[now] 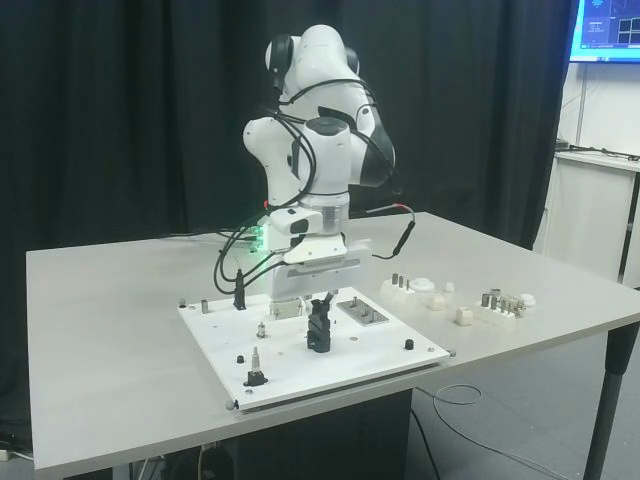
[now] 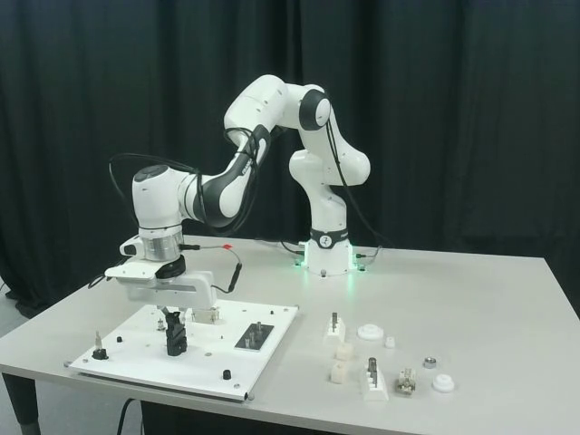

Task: Insert D-SUB.

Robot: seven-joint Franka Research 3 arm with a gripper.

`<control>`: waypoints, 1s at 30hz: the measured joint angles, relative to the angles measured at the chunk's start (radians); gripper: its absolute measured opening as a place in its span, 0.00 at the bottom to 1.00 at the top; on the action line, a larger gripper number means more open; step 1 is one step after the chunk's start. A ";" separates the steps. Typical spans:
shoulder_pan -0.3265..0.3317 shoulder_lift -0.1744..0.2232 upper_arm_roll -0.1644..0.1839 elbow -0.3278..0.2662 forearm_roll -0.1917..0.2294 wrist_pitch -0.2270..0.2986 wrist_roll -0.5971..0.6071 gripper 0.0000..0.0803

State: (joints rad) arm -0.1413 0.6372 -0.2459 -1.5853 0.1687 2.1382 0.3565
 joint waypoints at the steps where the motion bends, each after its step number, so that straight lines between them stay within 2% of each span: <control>1: 0.001 0.000 -0.001 0.000 -0.001 0.000 0.000 0.19; 13: 0.039 0.000 -0.033 -0.015 -0.007 0.023 -0.027 0.19; 14: 0.042 0.001 -0.037 -0.017 -0.008 0.027 -0.030 0.22; 15: 0.046 0.001 -0.040 -0.019 -0.008 0.030 -0.033 0.52; 20: 0.057 0.000 -0.052 -0.023 -0.013 0.034 -0.035 0.52; 21: 0.058 0.000 -0.054 -0.023 -0.014 0.034 -0.035 0.90; 26: 0.065 -0.005 -0.066 -0.023 -0.015 0.030 -0.035 0.90; 27: 0.067 -0.006 -0.068 -0.024 -0.015 0.028 -0.035 0.97; 30: 0.071 -0.014 -0.076 -0.025 -0.015 0.018 -0.034 0.97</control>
State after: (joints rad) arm -0.0699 0.6233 -0.3222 -1.6100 0.1534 2.1566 0.3226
